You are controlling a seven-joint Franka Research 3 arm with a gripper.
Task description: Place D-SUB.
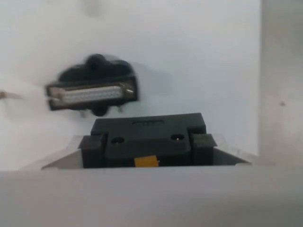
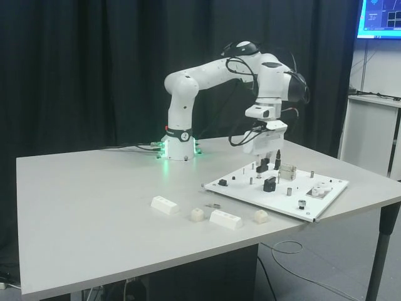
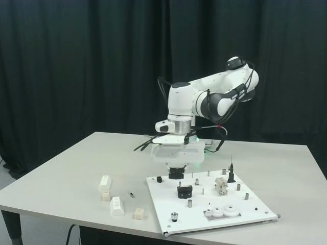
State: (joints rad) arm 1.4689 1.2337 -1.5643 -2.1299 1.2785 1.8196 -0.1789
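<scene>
Progress first. In the second room view, reading from the left, four white blocks [image 3: 117,205] lie loose on the bench [image 3: 66,176], well apart from the work and seemingly no part of this task. Next comes the white board [image 3: 255,206] with its small fittings. The gripper [image 3: 176,172] hangs low over the board's near-left part, with a black piece between the jaws.

The wrist view shows that piece best. It is a black housing with two small holes, which I take to be the D-SUB [image 1: 147,130], and the jaws are clenched on its two sides. Beyond it on the board lies a socket [image 1: 92,92] with a pale face in a black body, near the D-SUB but apart from it. I judge this to be the mating part.

So the pick-up looks done and the carry nearly so. What remains is to line up over the socket, seat the D-SUB and let go.

Now what cannot be made out:
- The D-SUB's mating face points away from the wrist camera, so its pins and their alignment are hidden.
- From the room views I cannot tell whether the D-SUB touches the board or hangs just above it.
- The board's other fittings are too small to name.
- The arm's own body [image 3: 219,102] hides the bench behind it.
</scene>
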